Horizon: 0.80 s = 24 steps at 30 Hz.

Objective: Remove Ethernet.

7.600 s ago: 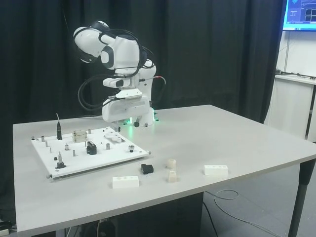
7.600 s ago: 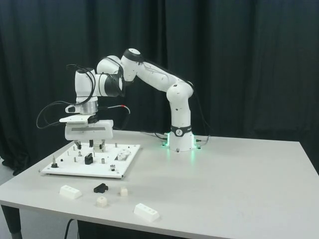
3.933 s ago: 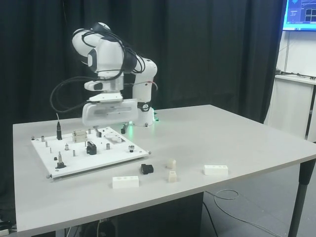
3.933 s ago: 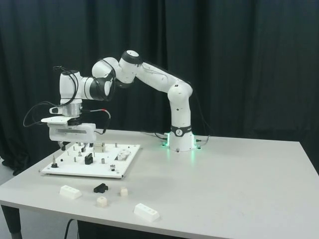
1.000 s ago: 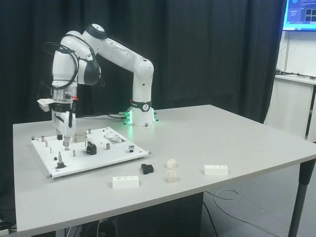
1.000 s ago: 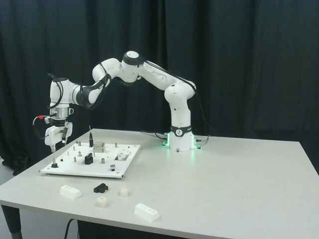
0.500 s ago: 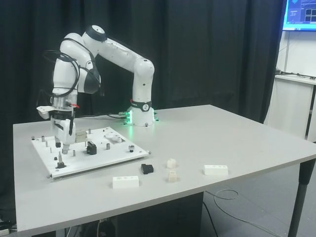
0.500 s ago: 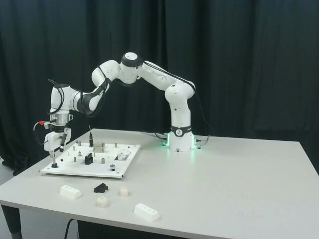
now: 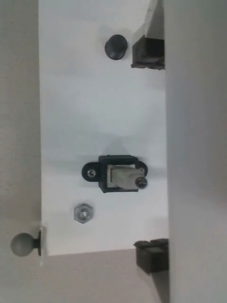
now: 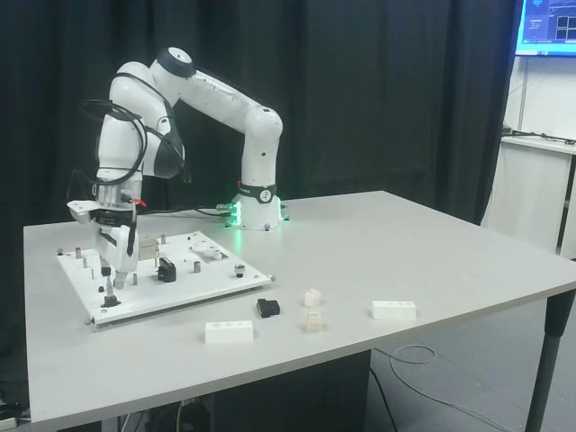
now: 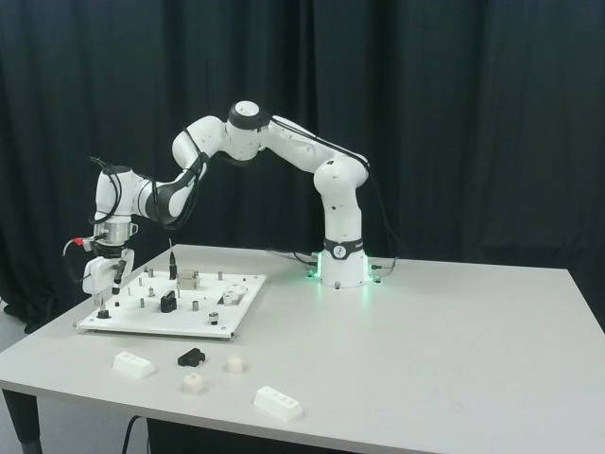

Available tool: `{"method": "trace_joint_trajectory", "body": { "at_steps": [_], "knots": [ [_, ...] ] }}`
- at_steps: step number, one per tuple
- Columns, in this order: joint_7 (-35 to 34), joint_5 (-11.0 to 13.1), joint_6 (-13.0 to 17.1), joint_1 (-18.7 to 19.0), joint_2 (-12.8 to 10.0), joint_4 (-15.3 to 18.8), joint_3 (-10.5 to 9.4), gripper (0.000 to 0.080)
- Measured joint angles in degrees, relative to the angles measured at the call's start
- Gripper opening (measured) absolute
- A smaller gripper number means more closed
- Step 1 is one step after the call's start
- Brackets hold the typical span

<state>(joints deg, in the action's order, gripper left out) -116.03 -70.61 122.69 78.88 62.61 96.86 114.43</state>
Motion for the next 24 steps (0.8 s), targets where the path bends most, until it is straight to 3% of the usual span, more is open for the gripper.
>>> {"method": "trace_joint_trajectory", "body": {
  "at_steps": [24],
  "knots": [
    [-1.3,-2.2,-0.7,3.3,0.0,-2.2,2.92,0.08]
  ]
}}
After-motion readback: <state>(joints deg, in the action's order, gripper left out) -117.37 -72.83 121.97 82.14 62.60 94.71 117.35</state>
